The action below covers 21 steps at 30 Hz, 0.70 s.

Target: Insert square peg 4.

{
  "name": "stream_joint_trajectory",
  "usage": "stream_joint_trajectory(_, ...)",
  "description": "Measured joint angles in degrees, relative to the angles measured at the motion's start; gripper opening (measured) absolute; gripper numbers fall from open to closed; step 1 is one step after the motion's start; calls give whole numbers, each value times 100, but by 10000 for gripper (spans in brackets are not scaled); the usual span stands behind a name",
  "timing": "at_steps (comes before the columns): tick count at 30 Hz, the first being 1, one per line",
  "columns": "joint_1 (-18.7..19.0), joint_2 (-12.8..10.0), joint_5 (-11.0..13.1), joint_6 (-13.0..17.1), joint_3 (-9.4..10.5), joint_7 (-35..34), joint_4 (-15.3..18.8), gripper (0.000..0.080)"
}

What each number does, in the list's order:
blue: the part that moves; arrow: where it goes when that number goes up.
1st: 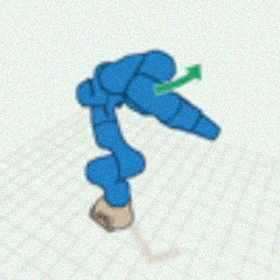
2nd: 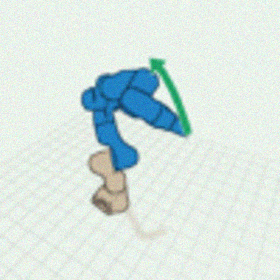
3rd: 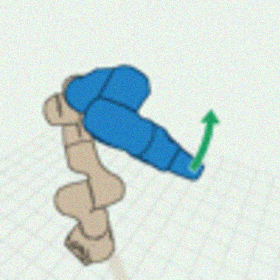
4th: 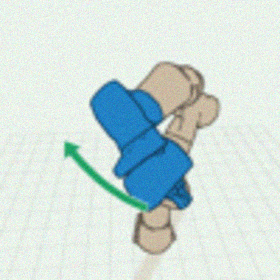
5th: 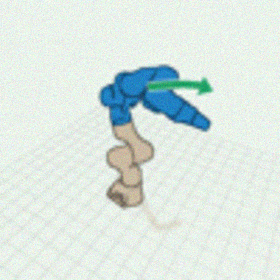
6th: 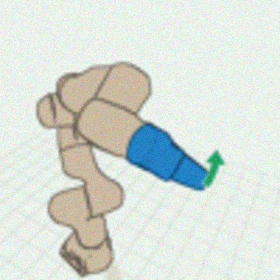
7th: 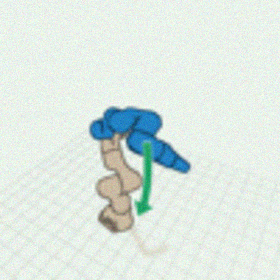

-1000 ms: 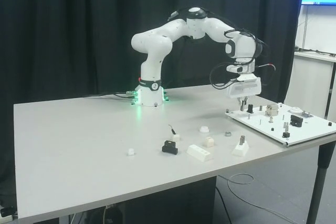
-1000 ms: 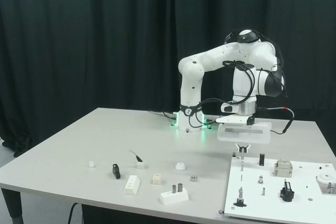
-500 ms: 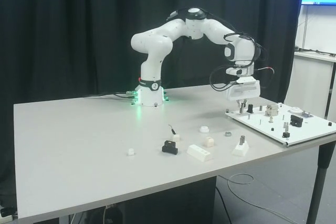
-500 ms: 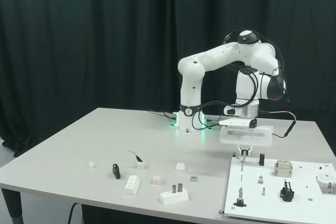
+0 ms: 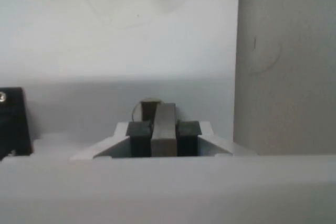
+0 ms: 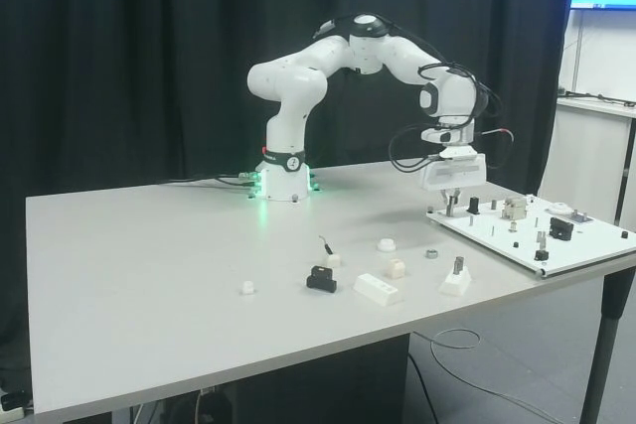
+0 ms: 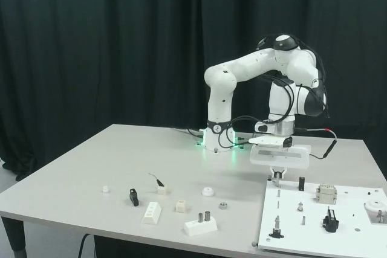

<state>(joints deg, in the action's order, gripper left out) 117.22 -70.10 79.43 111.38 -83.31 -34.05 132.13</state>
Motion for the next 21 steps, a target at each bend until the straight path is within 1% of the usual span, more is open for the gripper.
stream_joint_trajectory(6, 25, 17, 22, 0, 4, 0, 17, 98)
stream_joint_trajectory(15, 40, 36, 120, 4, 21, -6, 30, 98)
stream_joint_trajectory(21, 40, 37, 159, 69, 53, -65, 50, 98)
